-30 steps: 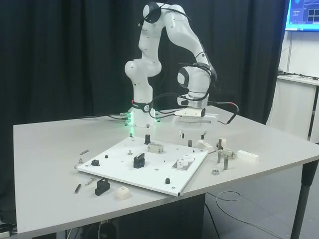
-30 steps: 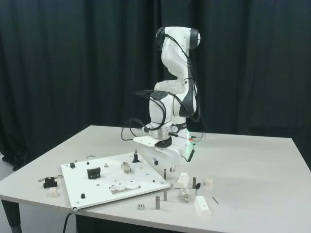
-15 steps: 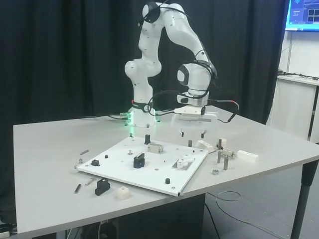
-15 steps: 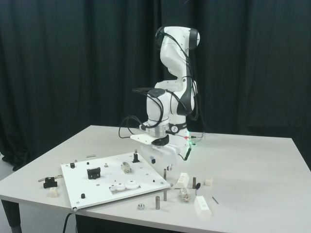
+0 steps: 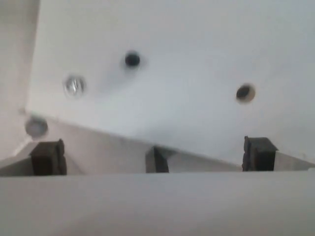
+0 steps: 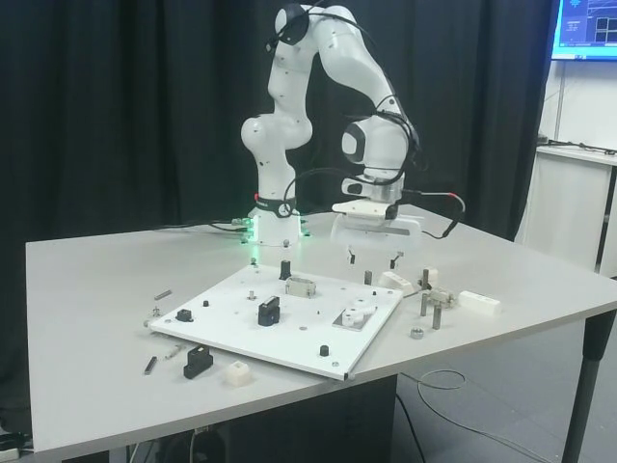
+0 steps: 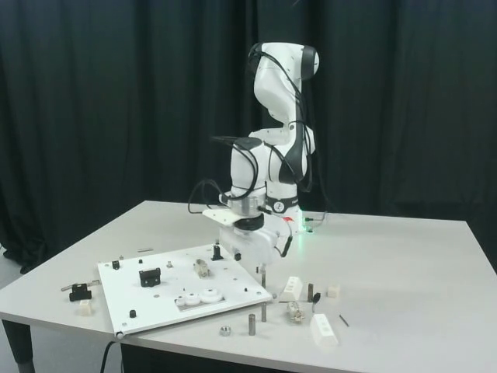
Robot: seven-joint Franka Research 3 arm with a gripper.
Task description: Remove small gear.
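**Assembly station, black-curtained room: claw in transit toward gear plate**

Setting: black curtains behind a grey table [image 6: 87, 280]; white arm [image 6: 289, 125] bolted at the rear, green light at its base.

Left to right, first room view:
- Loose black block [image 6: 197, 362] and white block [image 6: 235, 373] on the table, just off the board's near edge.
- White board [image 6: 241, 328] lying flat, carrying a black bracket [image 6: 268, 311] and a grey fixture [image 6: 303, 285].
- Small gear [image 7: 184, 301], white, seated beside a larger one [image 7: 208, 295] on a plate near the board's right edge. Untouched.
- Claw [image 6: 371, 258], fingers spread wide, holding nothing, above the board's far right corner.
- Posts, white blocks and a nut [image 6: 417, 332] scattered on the table beyond the board.

Change: over the last second the wrist has risen slightly and swung from the loose parts toward the board. Judged an approach; the grasp is not begun.

Obstructions: the larger gear sits touching or just beside the small one, leaving little finger room.
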